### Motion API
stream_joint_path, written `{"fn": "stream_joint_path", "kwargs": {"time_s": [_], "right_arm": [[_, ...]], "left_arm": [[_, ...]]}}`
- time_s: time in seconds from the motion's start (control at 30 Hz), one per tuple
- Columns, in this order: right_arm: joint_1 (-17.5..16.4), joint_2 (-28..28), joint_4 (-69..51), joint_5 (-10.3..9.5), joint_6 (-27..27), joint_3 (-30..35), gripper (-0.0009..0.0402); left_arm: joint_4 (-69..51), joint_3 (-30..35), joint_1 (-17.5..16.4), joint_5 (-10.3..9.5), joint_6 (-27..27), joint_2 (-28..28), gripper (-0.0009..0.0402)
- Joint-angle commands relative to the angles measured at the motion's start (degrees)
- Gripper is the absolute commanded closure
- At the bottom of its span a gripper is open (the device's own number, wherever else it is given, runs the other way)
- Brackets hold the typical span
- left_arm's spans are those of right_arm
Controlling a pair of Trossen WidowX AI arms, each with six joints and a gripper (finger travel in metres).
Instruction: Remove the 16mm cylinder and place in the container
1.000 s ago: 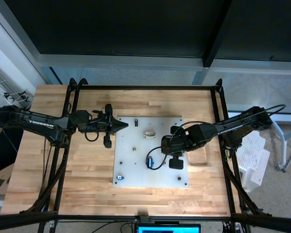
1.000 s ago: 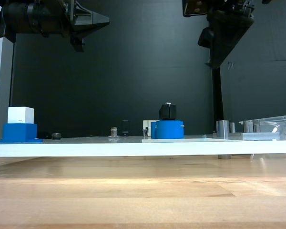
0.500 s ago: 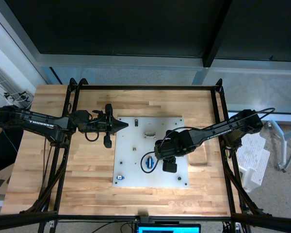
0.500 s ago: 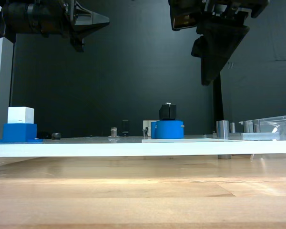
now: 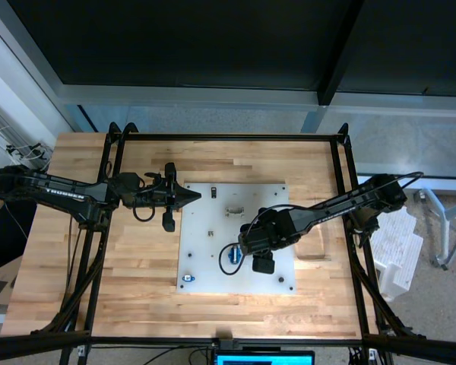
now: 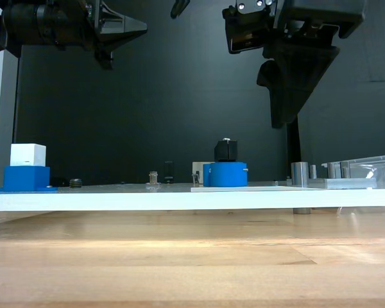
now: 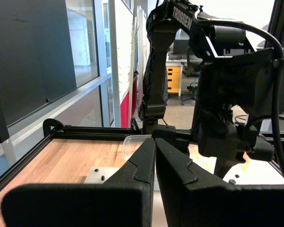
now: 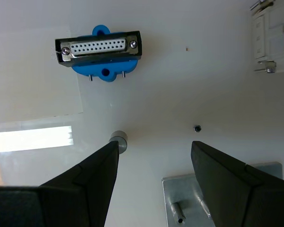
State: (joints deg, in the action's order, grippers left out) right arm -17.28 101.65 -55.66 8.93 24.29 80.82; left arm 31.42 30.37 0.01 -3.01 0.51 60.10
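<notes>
The 16mm cylinder (image 8: 118,140) is a short grey peg standing upright on the white board (image 5: 205,262); in the low view this cylinder (image 6: 299,174) rises beside a flat grey block (image 6: 343,183). My right gripper (image 8: 155,144) is open and hovers over the board with nothing between its fingers; the peg shows just off one fingertip (image 8: 111,149). In the high view the right gripper (image 5: 247,242) covers the peg, and in the low view this gripper (image 6: 283,119) hangs well above the board. The clear container (image 5: 311,247) lies right of the board. My left gripper (image 5: 196,196) is shut, parked high at the board's far left.
A blue fitting with a D-sub connector (image 8: 98,52) sits close to the peg. A grey plate with small pins (image 8: 222,198) and a white connector (image 8: 270,42) are also on the board. A blue base with a white cube (image 6: 27,170) stands at the board's near left.
The right arm has swung left and toward the near edge over the board, and its gripper hangs lower. The left arm has not moved.
</notes>
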Motion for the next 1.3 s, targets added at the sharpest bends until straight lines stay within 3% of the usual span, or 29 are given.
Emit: {"fn": "stream_joint_path", "kwargs": {"time_s": [0.03, 0.37, 0.5, 1.3], "right_arm": [[-0.3, 0.7, 0.3, 0.0, 0.8, 0.0, 0.018], [-1.0, 3.0, 1.6, -0.17, 1.4, 0.0, 0.0181], [-1.1, 4.0, 2.7, -1.53, 1.4, 0.0, 0.0181], [-1.6, 4.9, 5.0, -1.49, 2.3, -2.1, 0.0181]], "left_arm": [[0.0, 0.0, 0.0, 0.0, 0.0, 0.0, 0.0393], [0.0, 0.0, 0.0, 0.0, 0.0, 0.0, 0.0393], [0.0, 0.0, 0.0, 0.0, 0.0, 0.0, 0.0393], [0.0, 0.0, 0.0, 0.0, 0.0, 0.0, 0.0393]]}}
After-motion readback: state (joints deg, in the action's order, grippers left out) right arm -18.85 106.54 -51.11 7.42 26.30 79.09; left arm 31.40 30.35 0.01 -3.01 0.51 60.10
